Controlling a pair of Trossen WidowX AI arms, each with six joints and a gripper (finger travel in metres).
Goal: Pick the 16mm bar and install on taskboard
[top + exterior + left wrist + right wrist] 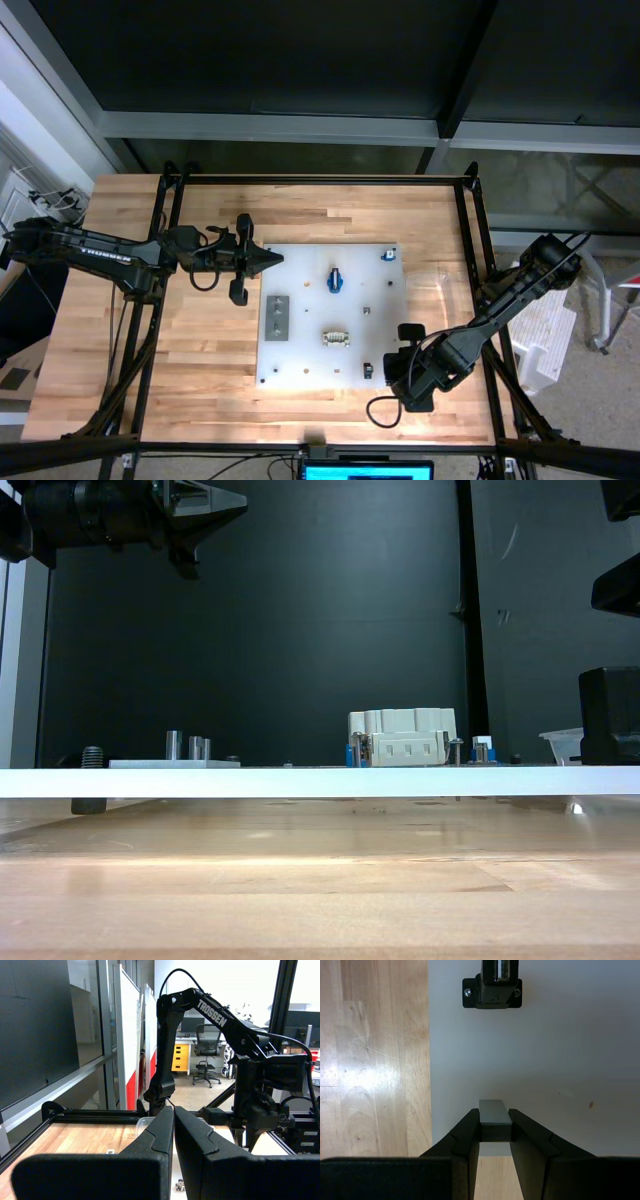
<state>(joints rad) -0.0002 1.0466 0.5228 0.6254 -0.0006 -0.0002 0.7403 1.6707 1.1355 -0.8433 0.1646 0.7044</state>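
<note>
Nearby, black mount (492,992) ahead of right gripper's (495,1125) bar (495,1111); left gripper (270,258) aloft.

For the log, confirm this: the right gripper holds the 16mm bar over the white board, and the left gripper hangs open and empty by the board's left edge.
No: the left gripper is shut, fingers pressed together on nothing, as the left wrist view shows. It does hang by the white board's left edge, and the right gripper holds the 16mm bar over that board.

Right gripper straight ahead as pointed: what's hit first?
Probably bare taskboard, under the 16mm bar the right gripper holds. Left gripper, shut, hovers by the taskboard's far-left corner.
</note>
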